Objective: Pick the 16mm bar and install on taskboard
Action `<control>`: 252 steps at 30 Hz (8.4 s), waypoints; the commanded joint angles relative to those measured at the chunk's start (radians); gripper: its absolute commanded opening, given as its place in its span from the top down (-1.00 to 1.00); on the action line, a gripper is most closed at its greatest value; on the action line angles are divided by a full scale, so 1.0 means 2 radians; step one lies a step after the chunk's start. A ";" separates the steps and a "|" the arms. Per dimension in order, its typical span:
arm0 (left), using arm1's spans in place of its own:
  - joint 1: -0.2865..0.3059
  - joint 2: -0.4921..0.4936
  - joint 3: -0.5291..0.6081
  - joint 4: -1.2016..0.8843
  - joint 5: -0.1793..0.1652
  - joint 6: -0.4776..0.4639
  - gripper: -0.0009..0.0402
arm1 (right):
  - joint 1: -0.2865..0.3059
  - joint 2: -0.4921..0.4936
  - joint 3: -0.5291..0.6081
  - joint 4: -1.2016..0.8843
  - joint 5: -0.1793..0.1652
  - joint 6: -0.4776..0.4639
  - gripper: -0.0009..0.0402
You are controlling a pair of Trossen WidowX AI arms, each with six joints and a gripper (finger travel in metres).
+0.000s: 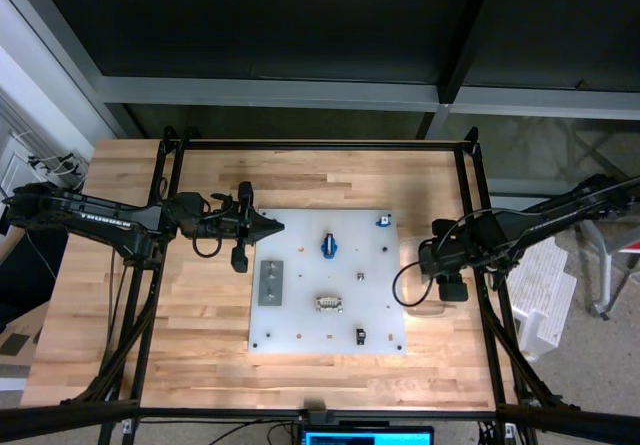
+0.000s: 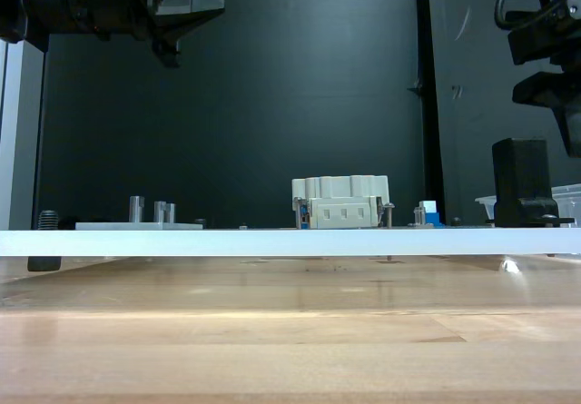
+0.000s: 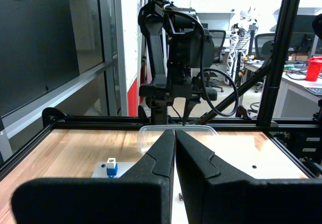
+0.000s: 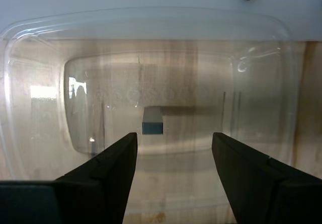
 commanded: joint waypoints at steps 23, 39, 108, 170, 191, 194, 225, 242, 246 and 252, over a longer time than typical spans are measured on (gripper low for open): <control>0.000 0.000 0.000 0.000 0.000 0.000 0.96 | 0.029 0.015 -0.064 0.082 -0.002 0.002 -0.08; 0.000 0.000 0.000 0.000 0.000 0.000 0.96 | 0.032 0.020 -0.098 0.114 -0.002 0.013 0.05; 0.000 0.000 0.000 0.000 0.000 0.000 0.96 | 0.032 0.013 -0.071 0.075 -0.002 0.024 0.90; 0.000 0.000 0.000 0.000 0.000 0.000 0.96 | 0.141 0.258 0.223 0.001 -0.002 0.166 0.90; 0.000 0.000 0.000 0.000 0.000 0.000 0.96 | 0.170 0.333 0.270 0.035 0.002 0.188 0.90; 0.000 0.000 0.000 0.000 0.000 0.000 0.96 | 0.171 0.338 0.270 0.035 0.003 0.188 0.90; 0.000 0.000 0.000 0.000 0.000 0.000 0.96 | 0.173 0.361 0.262 0.066 0.007 0.188 0.90; 0.000 0.000 0.000 0.000 0.000 0.000 0.96 | 0.173 0.361 0.262 0.067 -0.002 0.192 0.90; 0.000 0.000 0.000 0.000 0.000 0.000 0.96 | 0.173 0.361 0.261 0.068 -0.002 0.192 0.90; 0.000 0.000 0.000 0.000 0.000 0.000 0.96 | 0.173 0.361 0.256 0.072 -0.002 0.192 0.90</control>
